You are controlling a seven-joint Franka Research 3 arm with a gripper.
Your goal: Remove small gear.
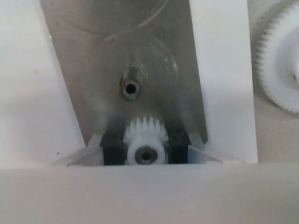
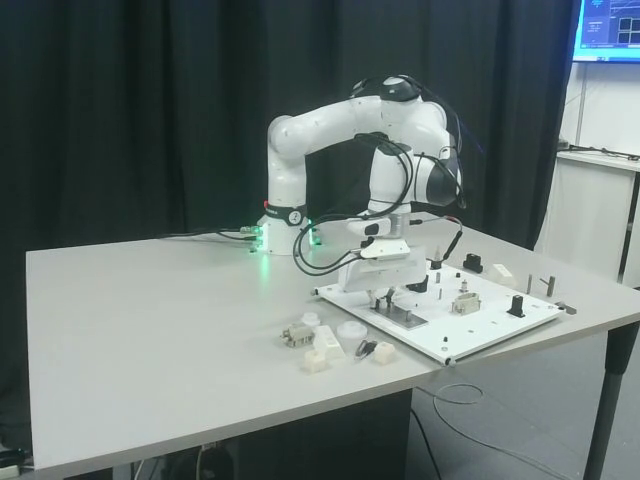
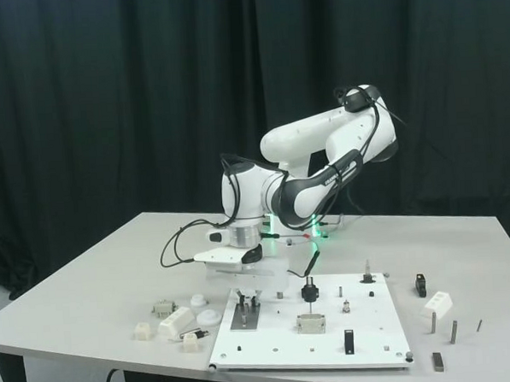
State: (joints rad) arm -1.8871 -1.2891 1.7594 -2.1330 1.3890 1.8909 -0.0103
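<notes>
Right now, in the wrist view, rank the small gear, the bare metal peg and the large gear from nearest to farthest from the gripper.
1. small gear: clamped between the fingers of the gripper.
2. bare metal peg: just beyond it, on the grey metal plate.
3. large gear: off the plate, lying on the table.

Backdrop: black pleated curtains (image 3: 105,105) are hung wall to wall.
Furniture: a flat grey table (image 2: 140,320) is seen.
Floor: grey (image 2: 520,440).
</notes>
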